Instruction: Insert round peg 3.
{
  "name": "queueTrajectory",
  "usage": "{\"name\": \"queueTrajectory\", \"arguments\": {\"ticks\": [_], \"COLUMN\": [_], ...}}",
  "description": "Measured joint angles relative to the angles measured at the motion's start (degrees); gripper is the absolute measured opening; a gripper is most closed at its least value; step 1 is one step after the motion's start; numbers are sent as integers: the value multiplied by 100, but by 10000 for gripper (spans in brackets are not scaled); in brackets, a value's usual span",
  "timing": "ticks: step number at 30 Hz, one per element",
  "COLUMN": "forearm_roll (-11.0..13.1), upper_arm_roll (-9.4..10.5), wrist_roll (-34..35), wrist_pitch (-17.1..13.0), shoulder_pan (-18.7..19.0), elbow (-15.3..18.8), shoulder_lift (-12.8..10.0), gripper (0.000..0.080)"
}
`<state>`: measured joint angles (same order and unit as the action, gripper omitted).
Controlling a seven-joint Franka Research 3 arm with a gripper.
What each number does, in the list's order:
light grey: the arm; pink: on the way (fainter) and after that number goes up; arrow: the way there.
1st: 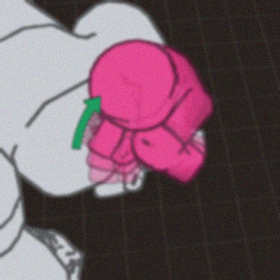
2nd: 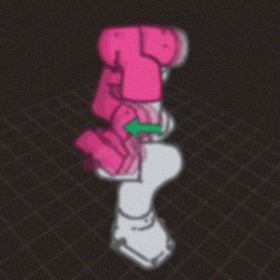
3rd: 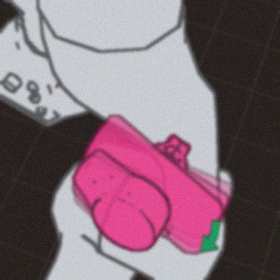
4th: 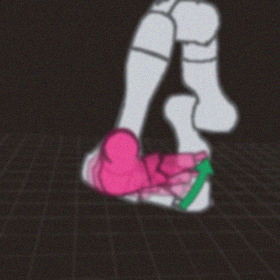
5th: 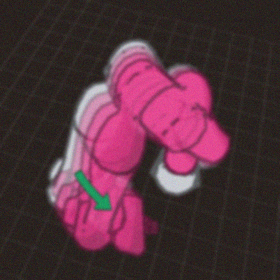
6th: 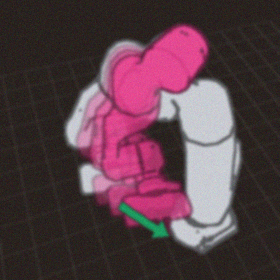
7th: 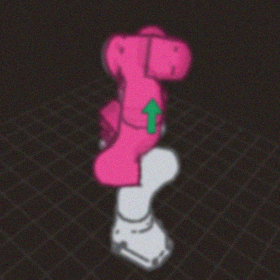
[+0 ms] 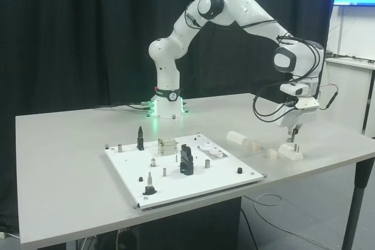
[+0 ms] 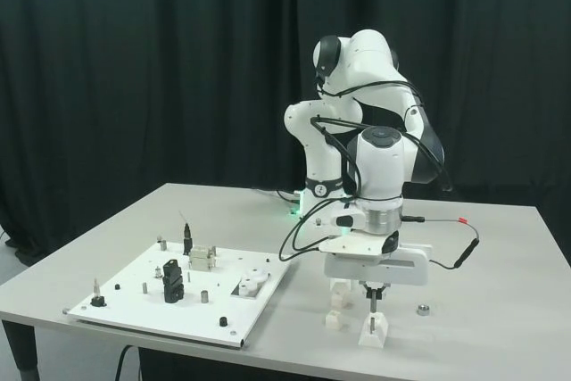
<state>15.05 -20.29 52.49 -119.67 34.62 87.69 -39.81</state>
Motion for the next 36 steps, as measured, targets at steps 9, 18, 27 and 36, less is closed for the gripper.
{"name": "queueTrajectory", "arguments": {"ticks": [9, 18, 27, 36], "forearm_roll": [0, 0, 0, 2], "upper_arm_roll": [0, 0, 0, 3], "wrist_roll": [22, 88, 118, 139], "wrist_pitch": [0, 0, 0, 0], "shoulder_pan": [6, 26, 38, 47], "elbow": [-10, -39, -62, -73], "shoulder_lift": [0, 0, 0, 0], "gripper": [111, 111, 111, 111]}}
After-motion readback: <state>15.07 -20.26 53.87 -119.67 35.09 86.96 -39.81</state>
